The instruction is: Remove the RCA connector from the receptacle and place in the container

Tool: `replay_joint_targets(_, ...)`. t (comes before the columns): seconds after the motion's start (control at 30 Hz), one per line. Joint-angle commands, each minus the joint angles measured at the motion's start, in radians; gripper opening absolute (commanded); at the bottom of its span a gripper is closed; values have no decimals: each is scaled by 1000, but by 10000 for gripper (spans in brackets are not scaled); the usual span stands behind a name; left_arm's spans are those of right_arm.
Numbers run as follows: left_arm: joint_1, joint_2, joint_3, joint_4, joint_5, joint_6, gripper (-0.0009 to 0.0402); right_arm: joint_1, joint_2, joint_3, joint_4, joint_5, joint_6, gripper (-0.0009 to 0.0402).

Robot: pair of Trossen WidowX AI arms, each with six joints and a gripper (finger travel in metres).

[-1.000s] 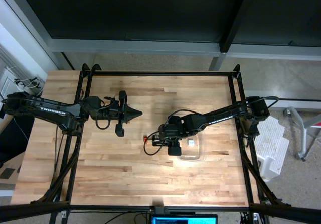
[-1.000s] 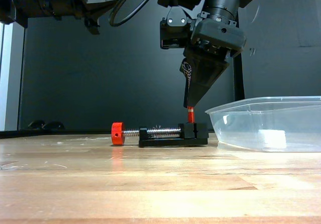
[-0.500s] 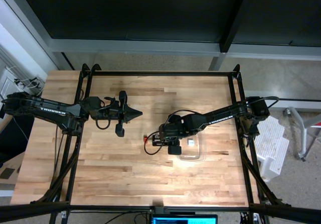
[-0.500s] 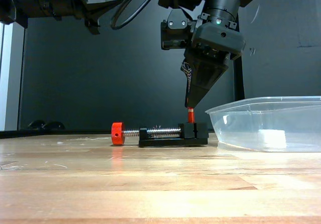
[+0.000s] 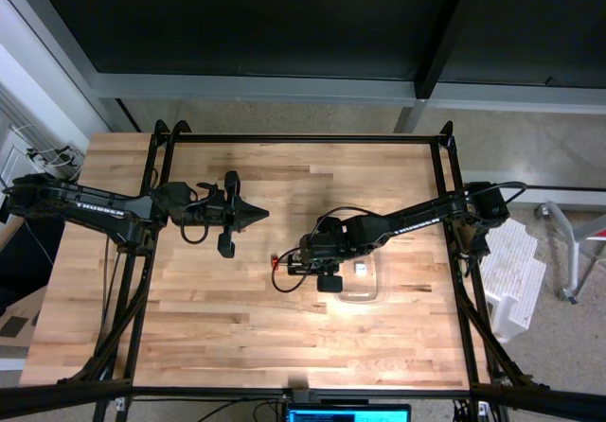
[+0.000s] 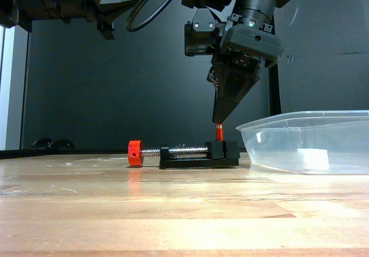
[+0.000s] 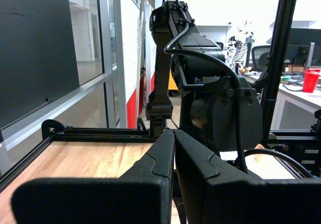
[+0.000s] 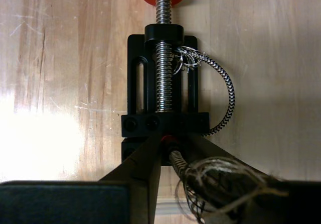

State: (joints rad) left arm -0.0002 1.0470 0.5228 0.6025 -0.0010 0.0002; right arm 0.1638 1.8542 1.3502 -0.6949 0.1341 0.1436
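The receptacle (image 6: 199,153) is a small black vise with a silvery screw and a red knob (image 6: 135,152), lying on the wood beside the container (image 6: 288,117). The RCA connector (image 6: 219,132), a slim red plug, stands upright in its right end. My right gripper (image 6: 217,120) points straight down with its tips shut on the connector's top. In the right wrist view the fingers meet around the red connector (image 8: 167,139) at the end of the receptacle (image 8: 165,98). My left gripper (image 5: 256,214) hovers shut to the left, with its fingers (image 7: 168,143) pressed together.
A braided wire (image 8: 228,93) loops from the screw back under the right gripper. The clear container (image 5: 365,294) holds a small white square piece (image 6: 312,159). Black frame rails (image 5: 303,139) border the table.
The right gripper's tip has shifted very slightly at the top of the connector. The connector still stands in the receptacle, and the left arm has not moved.
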Motion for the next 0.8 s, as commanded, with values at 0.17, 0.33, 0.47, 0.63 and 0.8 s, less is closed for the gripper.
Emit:
replay_joint_targets(0.17, 0, 0, 0, 0, 0, 0, 0, 0, 0, 0, 0, 0, 1, 23)
replay_joint_targets(0.33, 0, 0, 0, 0, 0, 0, 0, 0, 0, 0, 0, 1, 1, 1)
replay_joint_targets(0.47, 0, 0, 0, 0, 0, 0, 0, 0, 0, 0, 0, 2, 1, 3)
replay_joint_targets(0.63, 0, 0, 0, 0, 0, 0, 0, 0, -1, 0, 1, 2, 1, 0)
replay_joint_targets(0.8, 0, 0, 0, 0, 0, 0, 0, 0, -3, 0, 1, 2, 1, 0)
